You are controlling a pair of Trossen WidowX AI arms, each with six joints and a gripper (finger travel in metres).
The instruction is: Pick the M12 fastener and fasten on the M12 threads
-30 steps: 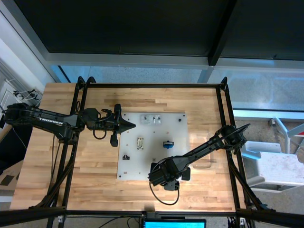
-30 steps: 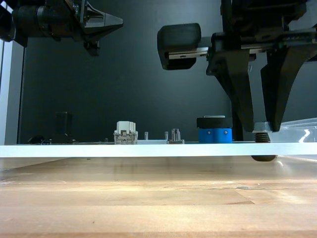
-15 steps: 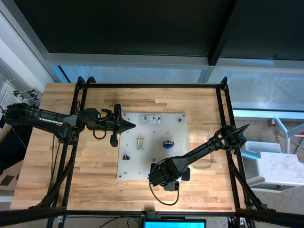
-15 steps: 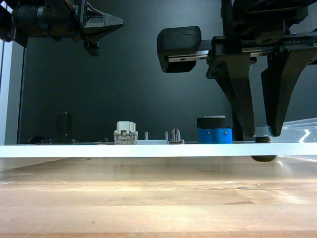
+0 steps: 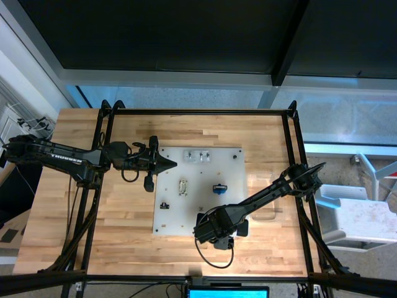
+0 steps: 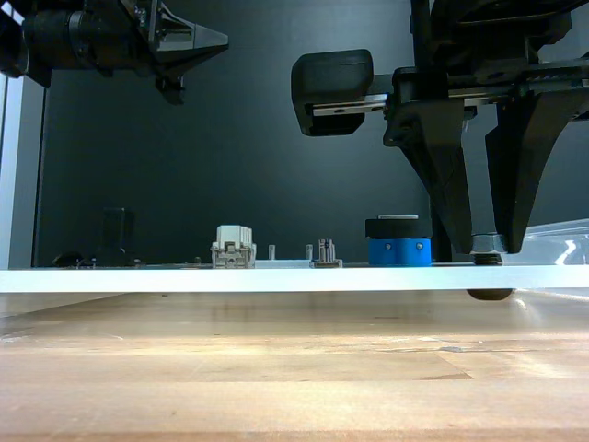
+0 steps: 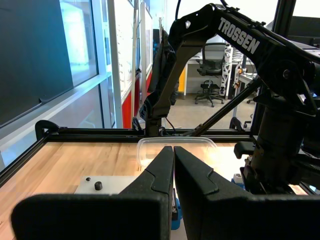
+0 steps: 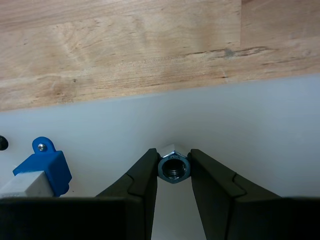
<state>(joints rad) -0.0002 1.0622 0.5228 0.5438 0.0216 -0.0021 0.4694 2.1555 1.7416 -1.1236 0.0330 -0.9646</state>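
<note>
The right gripper (image 6: 488, 241) has sunk a tiny bit at the board's (image 5: 167, 217) 5 o'clock, jaws pinching the light, hard, likely slippery M12 nut (image 8: 173, 167) by its sides, probably the safest hold, atop its stud (image 6: 488, 260); the left gripper (image 7: 173, 155) hangs at 10 o'clock, jaws closed, empty.

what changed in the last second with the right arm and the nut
The right gripper, shut on the M12 nut, came down slightly, lowering the nut onto the top of the black stud. In the last half second it made no further visible move. Whether the threads have caught cannot be told. The left gripper stayed parked and shut over the white board's left edge, and the blue block did not move.
</note>
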